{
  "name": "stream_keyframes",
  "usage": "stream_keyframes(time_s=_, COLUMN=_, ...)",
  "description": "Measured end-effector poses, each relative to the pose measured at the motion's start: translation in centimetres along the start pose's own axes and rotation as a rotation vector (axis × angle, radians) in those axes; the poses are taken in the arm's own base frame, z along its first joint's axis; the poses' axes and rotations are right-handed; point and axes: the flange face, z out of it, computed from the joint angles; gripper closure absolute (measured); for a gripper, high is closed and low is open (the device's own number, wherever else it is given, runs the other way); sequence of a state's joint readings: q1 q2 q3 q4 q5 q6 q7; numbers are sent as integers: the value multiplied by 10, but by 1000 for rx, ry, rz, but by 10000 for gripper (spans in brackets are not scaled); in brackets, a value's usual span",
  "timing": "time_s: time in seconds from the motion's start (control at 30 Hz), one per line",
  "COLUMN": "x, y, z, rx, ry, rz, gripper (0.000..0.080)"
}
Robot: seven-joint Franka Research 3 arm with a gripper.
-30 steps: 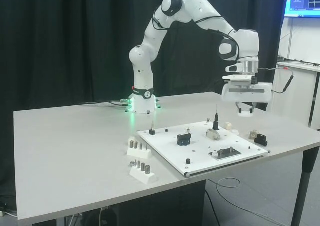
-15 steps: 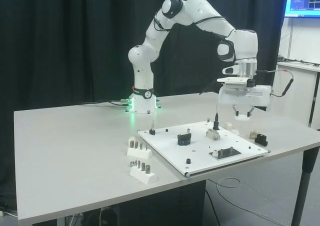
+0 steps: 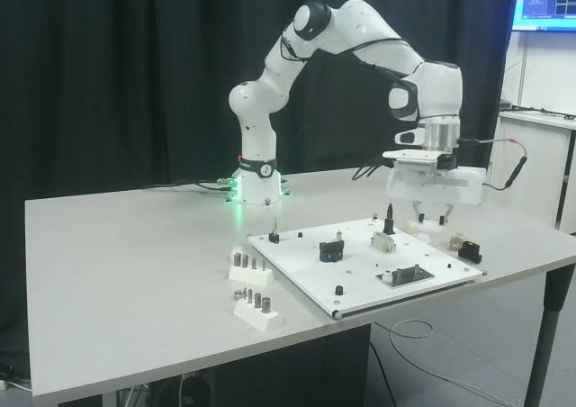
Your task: Insert large gear.
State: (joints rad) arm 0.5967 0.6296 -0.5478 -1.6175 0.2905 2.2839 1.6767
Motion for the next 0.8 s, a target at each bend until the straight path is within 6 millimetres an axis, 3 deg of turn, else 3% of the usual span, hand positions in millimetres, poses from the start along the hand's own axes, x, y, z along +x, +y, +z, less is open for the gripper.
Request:
stream_keyframes(time_s=0.53, x=30, y=-21, z=33, rx=-51, ry=-19, rz=77, gripper=470)
stream_keyframes(time_s=0.8, x=34, y=-26, z=46, rx=-69, ry=-34, rz=59, gripper=470)
